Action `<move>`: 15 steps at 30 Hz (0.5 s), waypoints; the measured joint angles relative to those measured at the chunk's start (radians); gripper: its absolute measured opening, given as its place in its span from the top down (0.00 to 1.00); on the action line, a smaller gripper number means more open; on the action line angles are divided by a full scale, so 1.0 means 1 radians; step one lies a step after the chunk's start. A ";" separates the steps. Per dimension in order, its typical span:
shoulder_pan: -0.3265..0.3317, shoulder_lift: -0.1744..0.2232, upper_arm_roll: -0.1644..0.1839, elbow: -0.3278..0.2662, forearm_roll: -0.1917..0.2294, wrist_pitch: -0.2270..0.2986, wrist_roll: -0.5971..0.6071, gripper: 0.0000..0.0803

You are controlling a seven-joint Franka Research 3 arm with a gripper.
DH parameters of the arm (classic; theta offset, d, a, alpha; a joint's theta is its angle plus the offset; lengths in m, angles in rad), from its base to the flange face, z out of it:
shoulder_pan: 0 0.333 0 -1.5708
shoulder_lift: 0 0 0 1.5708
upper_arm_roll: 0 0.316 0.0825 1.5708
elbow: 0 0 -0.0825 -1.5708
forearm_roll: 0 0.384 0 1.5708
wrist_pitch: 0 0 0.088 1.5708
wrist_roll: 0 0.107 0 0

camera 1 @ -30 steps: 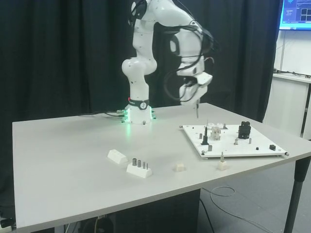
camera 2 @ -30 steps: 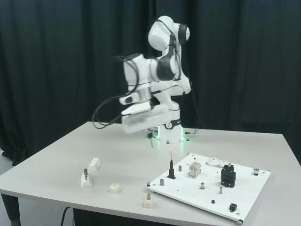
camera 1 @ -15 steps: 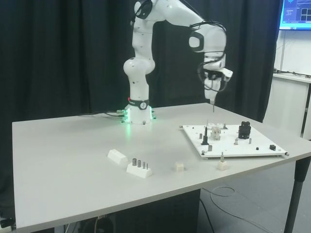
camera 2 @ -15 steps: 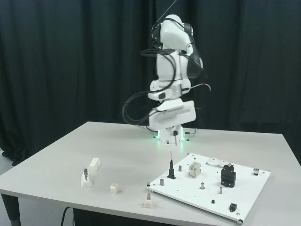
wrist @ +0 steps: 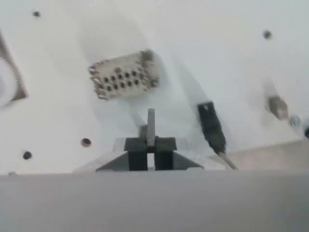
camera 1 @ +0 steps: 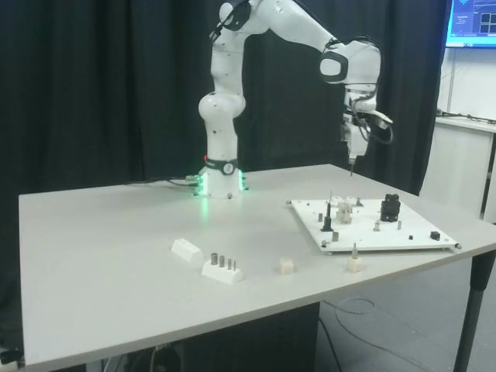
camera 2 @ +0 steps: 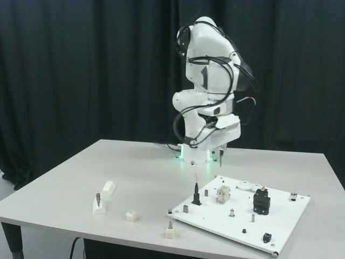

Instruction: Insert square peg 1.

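My gripper (wrist: 151,153) is shut on a thin grey square peg (wrist: 151,126) that sticks out past the black fingers (wrist: 136,153). It hangs well above the far part of the white board (camera 1: 387,232), the peg pointing down (camera 1: 351,169). In the second room view the gripper (camera 2: 220,155) is above the board (camera 2: 280,226), near its back edge. Under the peg, the wrist view shows a grey multi-pin connector (wrist: 123,75), a black plug with a cable (wrist: 211,126) and small round holes (wrist: 86,142).
On the board stand a black block (camera 1: 390,208), a white connector (camera 2: 222,194) and several short pegs. On the table lie a white peg holder with grey pegs (camera 1: 222,268), a white block (camera 1: 187,249), a small cube (camera 1: 286,266) and a cube with a pin (camera 1: 355,262).
The arm has swung from the table's middle out over the board, carrying the peg, and the wrist has turned so the peg points down.
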State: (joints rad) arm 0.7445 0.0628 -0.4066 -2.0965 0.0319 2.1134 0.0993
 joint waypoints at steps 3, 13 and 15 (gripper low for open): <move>0.010 0.005 0.013 0.000 0.001 0.005 0.001 0.97; 0.028 0.042 0.054 -0.001 0.002 0.064 -0.006 0.97; 0.028 0.051 0.063 -0.001 0.002 0.074 -0.025 0.97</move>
State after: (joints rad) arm 0.7727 0.1137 -0.3436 -2.0979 0.0344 2.1870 0.0745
